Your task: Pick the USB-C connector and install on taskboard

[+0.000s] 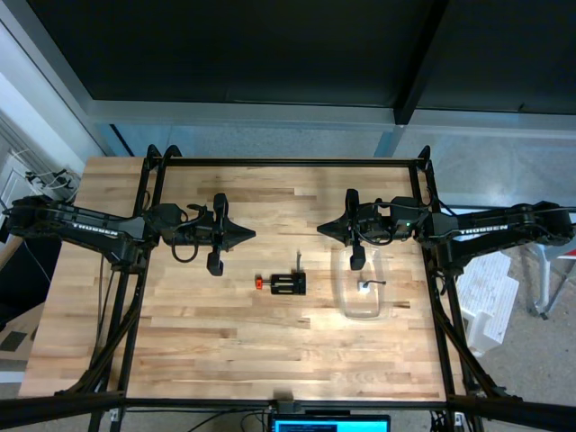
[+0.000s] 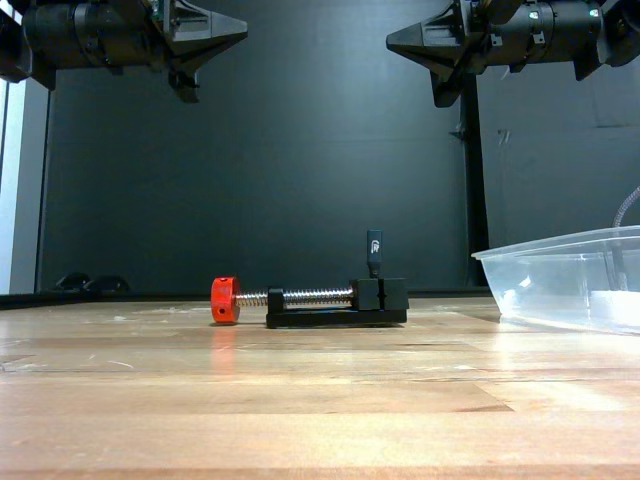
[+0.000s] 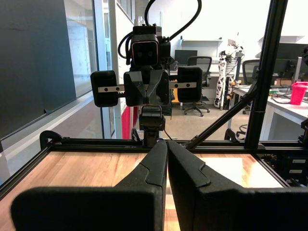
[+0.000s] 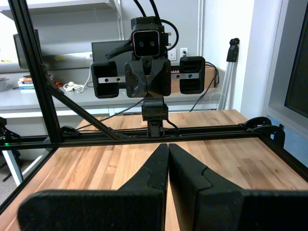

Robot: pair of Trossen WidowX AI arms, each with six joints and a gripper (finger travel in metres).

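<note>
Nearest the bench [image 1: 180, 351] edge, right of centre in the high view, sits the clear tray [image 1: 347, 309]. Inside it the USB-C connector [image 1: 377, 283] lies as a thin dark sliver just beside a small white cube [image 1: 364, 288]. Level with it at frame centre, the taskboard [image 1: 288, 285] lies flat, red knob [image 1: 258, 283] pointing left, and in the low view its pin [image 2: 373, 250] stands upright toward the right-hand end. Farther back and high above the wood, both arms hover with tips facing each other: the left end effector [image 1: 250, 235] left of centre, the right end effector [image 1: 321, 230] right of centre. Each has its fingers pressed together on nothing. Nothing is picked yet, so the step in hand looks like the reach. The right one hangs closer to the tray, so I'd call it for the job. It should spread the fingers first, come down inside the tray walls, and pinch the plug across its body clear of the cube, leaving the mating end free for the board.
</note>
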